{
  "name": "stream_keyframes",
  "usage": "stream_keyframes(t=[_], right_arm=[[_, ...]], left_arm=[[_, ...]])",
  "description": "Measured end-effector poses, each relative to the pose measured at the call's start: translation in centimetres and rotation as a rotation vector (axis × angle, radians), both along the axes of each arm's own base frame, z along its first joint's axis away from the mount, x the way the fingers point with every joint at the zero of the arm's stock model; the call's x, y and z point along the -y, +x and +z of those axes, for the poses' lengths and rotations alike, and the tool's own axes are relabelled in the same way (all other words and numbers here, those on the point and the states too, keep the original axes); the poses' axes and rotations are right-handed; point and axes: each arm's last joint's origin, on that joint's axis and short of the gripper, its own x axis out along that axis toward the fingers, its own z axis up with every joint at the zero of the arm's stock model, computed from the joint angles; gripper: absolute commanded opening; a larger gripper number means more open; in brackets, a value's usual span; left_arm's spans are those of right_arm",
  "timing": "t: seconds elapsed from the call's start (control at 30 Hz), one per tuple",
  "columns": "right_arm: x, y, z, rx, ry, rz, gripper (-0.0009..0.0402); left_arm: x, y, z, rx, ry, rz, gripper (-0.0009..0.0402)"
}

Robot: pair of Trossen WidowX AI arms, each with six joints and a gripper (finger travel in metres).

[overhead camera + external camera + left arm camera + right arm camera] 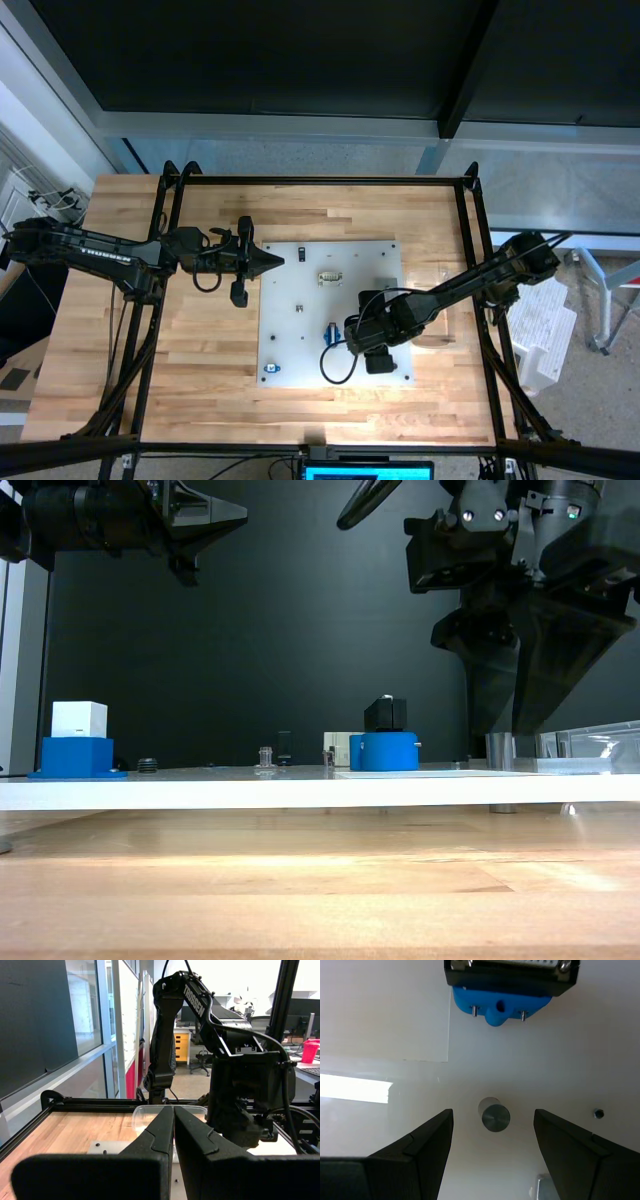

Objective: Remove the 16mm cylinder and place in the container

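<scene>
Toward the near edge of the white board (300,350): 16mm cylinder (494,1116) stands upright, right gripper (492,1114) directly above, fingers apart to straddle it for lifting; container (150,1106) beside the board's right edge; left gripper (173,1109) idle over its left edge, fingers together.

A white board (300,345) on the wooden table (200,380) carries a blue connector mount (496,1007).

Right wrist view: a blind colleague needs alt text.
The right end effector is open astride the 16mm cylinder on the white board, a blue mount beyond. The left end effector, unseen here, hangs shut near the board's left edge.
</scene>
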Motion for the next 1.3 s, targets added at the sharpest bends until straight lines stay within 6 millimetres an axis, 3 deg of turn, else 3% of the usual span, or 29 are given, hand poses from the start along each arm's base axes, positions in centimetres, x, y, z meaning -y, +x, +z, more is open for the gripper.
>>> stream_keyframes(t=[0.6, 1.3], right_arm=[[-0.2, 0.4, -1.1, -0.01, -0.004, 0.001, 0.0217], [-0.1, 0.4, -1.1, -0.012, -0.004, 0.001, 0.0056]], left_arm=[[0.0, 0.0, 0.0, 0.0, 0.0, 0.0, 0.0], [0.0, 0.0, 0.0, -0.001, 0.0, 0.0, 0.0]])
